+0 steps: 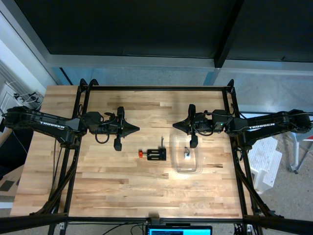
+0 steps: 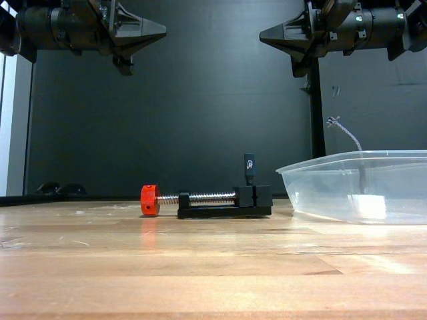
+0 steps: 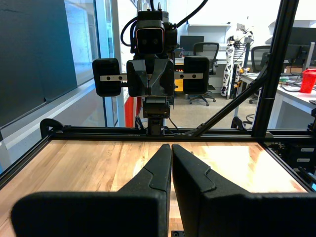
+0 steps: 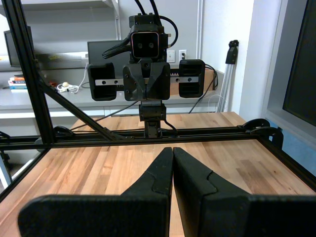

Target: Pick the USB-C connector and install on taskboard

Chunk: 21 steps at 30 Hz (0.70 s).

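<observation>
The taskboard (image 1: 155, 155) is a small black block with an orange-red knob (image 2: 150, 200), lying mid-table. A tiny slim dark piece, the USB-C connector (image 2: 249, 165), stands upright on the block's end away from the knob, and in the high view it is a thin sliver (image 1: 162, 143). My left gripper (image 1: 138, 129) hovers shut and empty high above the table, left of and behind the block (image 2: 165, 29). My right gripper (image 1: 173, 126) faces it, also shut and empty (image 2: 261, 33). Each wrist view shows its own closed fingertips (image 3: 171, 146) (image 4: 173, 149) and the other arm opposite.
A clear plastic tray (image 1: 176, 169) stands just right of the block (image 2: 320, 190). It holds a small whitish square piece (image 2: 369, 205) and a braided cable (image 2: 343, 132) that arcs above the rim. A black frame rail (image 1: 156, 88) borders the table.
</observation>
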{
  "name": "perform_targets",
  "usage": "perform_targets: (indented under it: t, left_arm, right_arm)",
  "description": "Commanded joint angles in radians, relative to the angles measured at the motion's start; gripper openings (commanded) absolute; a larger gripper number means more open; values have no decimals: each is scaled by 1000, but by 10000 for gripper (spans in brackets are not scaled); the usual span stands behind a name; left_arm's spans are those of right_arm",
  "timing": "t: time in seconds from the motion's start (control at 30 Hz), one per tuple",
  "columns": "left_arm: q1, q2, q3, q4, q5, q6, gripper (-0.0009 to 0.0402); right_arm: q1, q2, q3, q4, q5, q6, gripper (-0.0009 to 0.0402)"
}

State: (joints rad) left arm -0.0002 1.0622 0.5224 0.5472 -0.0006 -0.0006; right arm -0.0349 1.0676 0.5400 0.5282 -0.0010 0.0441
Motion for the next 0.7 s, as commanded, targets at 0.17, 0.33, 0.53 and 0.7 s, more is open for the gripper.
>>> perform_targets:
  t: [0.17, 0.33, 0.53, 0.7]
  left_arm:
    - [0, 0, 0, 0, 0, 0, 0]
    - [0, 0, 0, 0, 0, 0, 0]
    - [0, 0, 0, 0, 0, 0, 0]
    - [0, 0, 0, 0, 0, 0, 0]
  right_arm:
    - [0, 0, 0, -8, 8, 0, 0]
    - [1, 0, 0, -8, 8, 0, 0]
    - [2, 0, 0, -8, 5, 0, 0]
    - [3, -11, 37, -114, 0, 0, 0]
